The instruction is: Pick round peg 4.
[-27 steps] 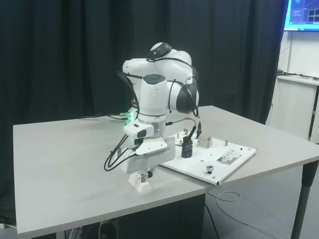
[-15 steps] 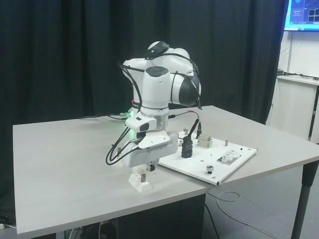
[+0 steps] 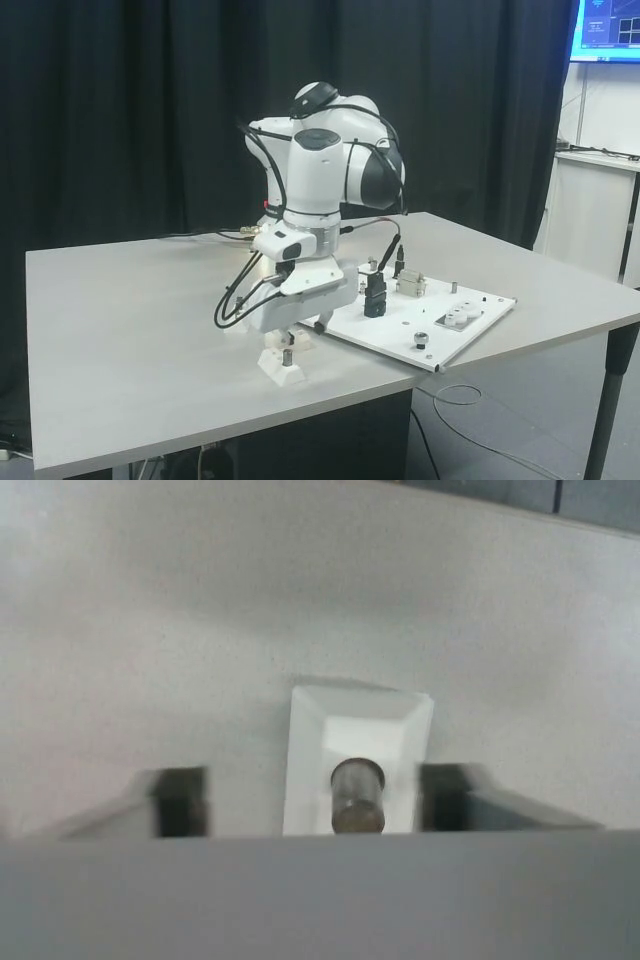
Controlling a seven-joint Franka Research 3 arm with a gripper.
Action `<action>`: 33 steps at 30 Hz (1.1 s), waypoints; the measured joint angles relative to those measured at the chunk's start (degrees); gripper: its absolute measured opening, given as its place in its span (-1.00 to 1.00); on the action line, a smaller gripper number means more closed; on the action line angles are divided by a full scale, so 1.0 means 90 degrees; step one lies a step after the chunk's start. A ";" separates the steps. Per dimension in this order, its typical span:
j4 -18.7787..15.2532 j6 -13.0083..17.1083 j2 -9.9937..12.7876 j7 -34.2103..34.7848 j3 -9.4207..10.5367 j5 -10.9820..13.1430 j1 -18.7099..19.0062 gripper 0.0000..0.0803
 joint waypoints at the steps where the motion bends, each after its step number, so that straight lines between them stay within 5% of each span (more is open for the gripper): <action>1: 0.0005 -0.0012 -0.0004 0.0000 0.0000 -0.0009 -0.0001 0.17; 5: 0.0020 -0.0040 -0.0020 0.0000 0.0000 -0.0024 -0.0004 0.17; 6: 0.0022 -0.0042 -0.0024 0.0000 0.0000 -0.0027 -0.0004 0.77; 14: 0.0031 -0.0058 -0.0033 0.0000 0.0000 -0.0055 -0.0007 0.77; 15: 0.0031 -0.0064 -0.0033 0.0000 0.0000 -0.0060 -0.0008 0.98; 22: 0.0030 -0.0149 -0.0032 0.0001 0.0030 -0.0146 -0.0042 0.98; 33: 0.0027 -0.0074 -0.0030 0.0183 0.0403 -0.0339 -0.0260 0.99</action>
